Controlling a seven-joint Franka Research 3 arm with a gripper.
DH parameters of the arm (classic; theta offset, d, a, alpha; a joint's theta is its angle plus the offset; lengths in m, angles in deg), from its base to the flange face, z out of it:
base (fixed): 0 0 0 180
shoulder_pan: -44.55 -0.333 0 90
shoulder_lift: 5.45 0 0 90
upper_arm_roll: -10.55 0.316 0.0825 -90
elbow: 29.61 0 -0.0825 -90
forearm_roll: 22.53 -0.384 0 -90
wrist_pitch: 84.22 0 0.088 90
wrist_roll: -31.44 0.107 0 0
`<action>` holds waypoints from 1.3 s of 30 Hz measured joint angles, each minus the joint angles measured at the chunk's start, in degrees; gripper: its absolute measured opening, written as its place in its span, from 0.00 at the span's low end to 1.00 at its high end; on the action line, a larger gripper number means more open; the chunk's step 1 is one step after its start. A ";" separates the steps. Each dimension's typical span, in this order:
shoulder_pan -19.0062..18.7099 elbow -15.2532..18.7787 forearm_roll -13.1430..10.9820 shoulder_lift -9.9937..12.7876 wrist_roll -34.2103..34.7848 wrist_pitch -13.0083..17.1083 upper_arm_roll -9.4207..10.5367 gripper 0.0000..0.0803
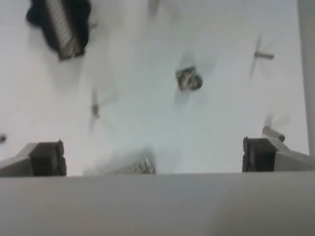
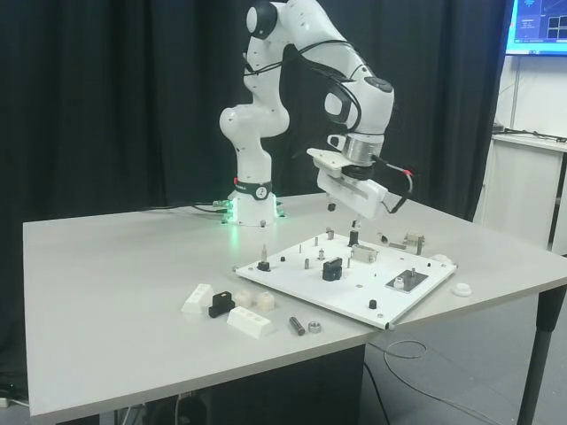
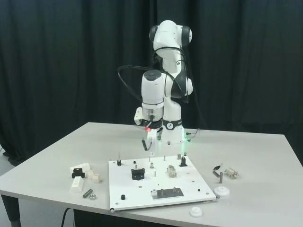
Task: Remove BNC.
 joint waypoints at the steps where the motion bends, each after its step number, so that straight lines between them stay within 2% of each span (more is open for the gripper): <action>1: 0.02 0.36 0.52 -0.17 0.65 0.20 -0.24 1.00; 8: 0.09 2.53 2.23 -1.15 2.62 1.85 -3.17 1.00; 14: 0.17 3.61 2.30 -1.41 1.09 4.10 -6.25 1.00; 19: 0.29 4.46 1.40 -1.51 -2.17 6.09 -7.94 1.00; 28: 0.29 6.04 -2.13 -1.54 -10.28 8.77 -8.54 1.00; 39: -1.50 7.36 -2.55 -1.99 -12.69 9.17 -7.52 1.00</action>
